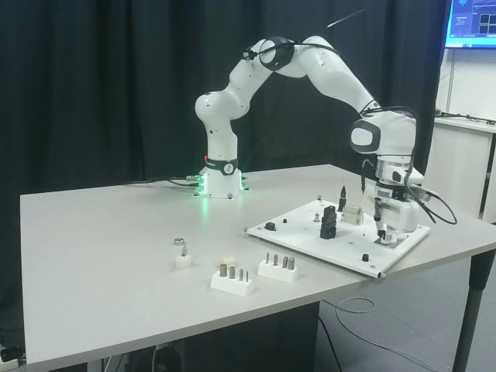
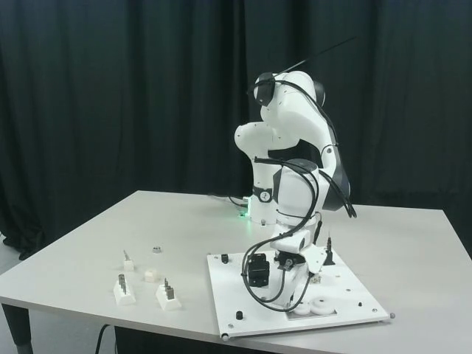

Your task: Insert small gear.

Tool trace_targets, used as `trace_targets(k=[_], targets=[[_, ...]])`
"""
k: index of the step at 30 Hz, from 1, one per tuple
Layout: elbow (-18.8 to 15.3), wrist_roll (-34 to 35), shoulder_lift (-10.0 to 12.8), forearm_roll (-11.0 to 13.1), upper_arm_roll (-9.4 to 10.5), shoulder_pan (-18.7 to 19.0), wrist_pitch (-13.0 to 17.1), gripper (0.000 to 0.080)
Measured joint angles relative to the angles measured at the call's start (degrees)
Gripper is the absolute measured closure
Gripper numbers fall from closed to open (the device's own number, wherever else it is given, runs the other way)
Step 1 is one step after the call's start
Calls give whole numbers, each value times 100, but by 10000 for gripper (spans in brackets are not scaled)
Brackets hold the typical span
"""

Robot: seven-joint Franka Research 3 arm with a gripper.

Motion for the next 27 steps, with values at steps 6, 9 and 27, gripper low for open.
trace_targets(k=[6,9,27], targets=[[11,-9,2,-3,-11,-8,-6,658],[40,13,2,-3,-13,-23,-25,658],[253,1753,-13,5,6,9,-367,5]])
